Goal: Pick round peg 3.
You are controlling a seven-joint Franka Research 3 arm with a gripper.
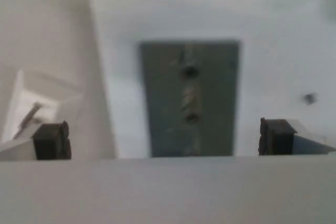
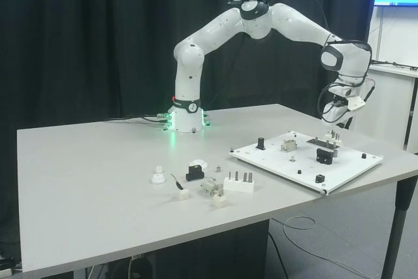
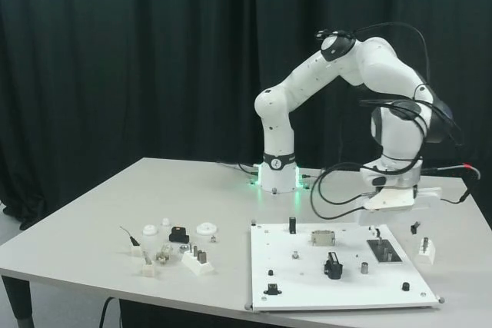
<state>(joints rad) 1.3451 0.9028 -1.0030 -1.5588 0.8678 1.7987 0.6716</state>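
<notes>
In the wrist view the gripper [image 1: 165, 139] has its two black fingertips [image 1: 51, 141] spread wide apart, holding nothing, above a grey plate [image 1: 190, 98] with pegs on the white board [image 1: 273, 35]; which one is round peg 3 cannot be told. In the first room view the gripper [image 2: 332, 122] hangs above that plate [image 2: 322, 141]. The second room view shows the gripper [image 3: 375, 230] just above the plate [image 3: 383, 250].
</notes>
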